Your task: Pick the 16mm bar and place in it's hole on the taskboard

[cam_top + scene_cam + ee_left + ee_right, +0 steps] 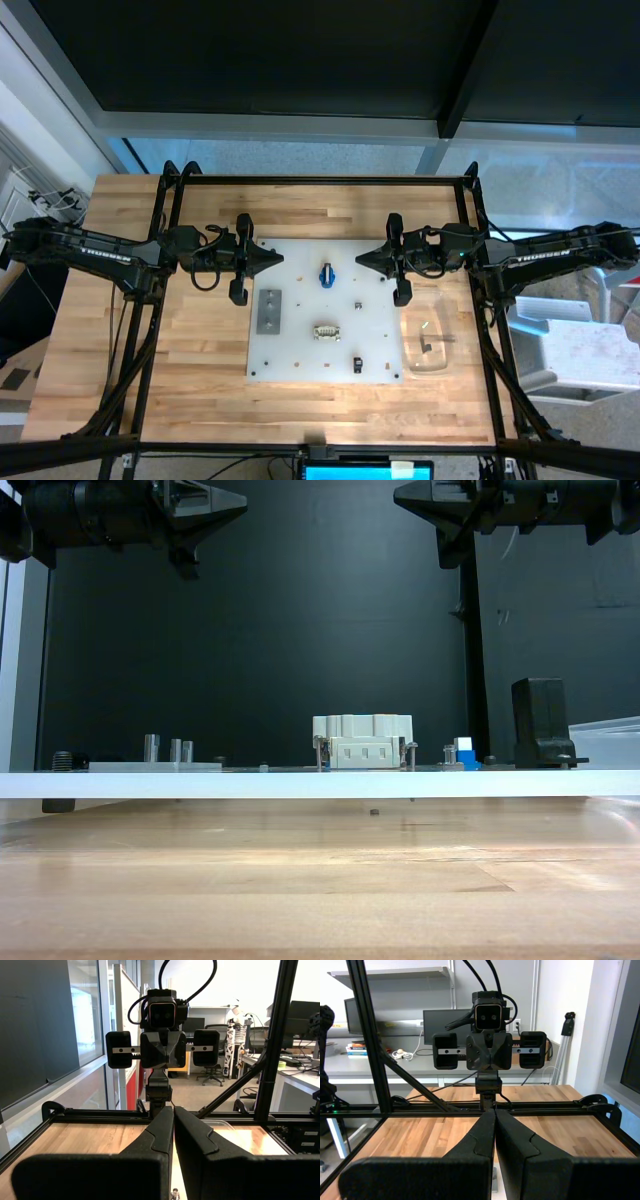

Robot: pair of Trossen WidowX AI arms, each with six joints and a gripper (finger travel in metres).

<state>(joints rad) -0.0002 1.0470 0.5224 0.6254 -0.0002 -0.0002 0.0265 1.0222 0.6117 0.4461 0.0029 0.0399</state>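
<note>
The main risk, as I judge it, is going for the wrong piece: the 16mm bar is not standing out clearly anywhere, so a reach could be landing on a look-alike. Several short metal posts (151, 747) are standing on the grey block (270, 310) at the left side of the taskboard (300, 350), and I cannot tell whether one of them is the bar already seated or whether the bar is lying in the clear tray (445, 312) just right of the board. Small dark and pale items are showing in that tray, but they are too indistinct to name. The left gripper (278, 258) is hovering high over the board's far left edge and the right gripper (360, 258) over its far right part. Each has its fingers pressed together on nothing, so either would be needing to spread before any grasp, or it would be knocking the part aside. The block's holes are not showing clearly from above.
</note>
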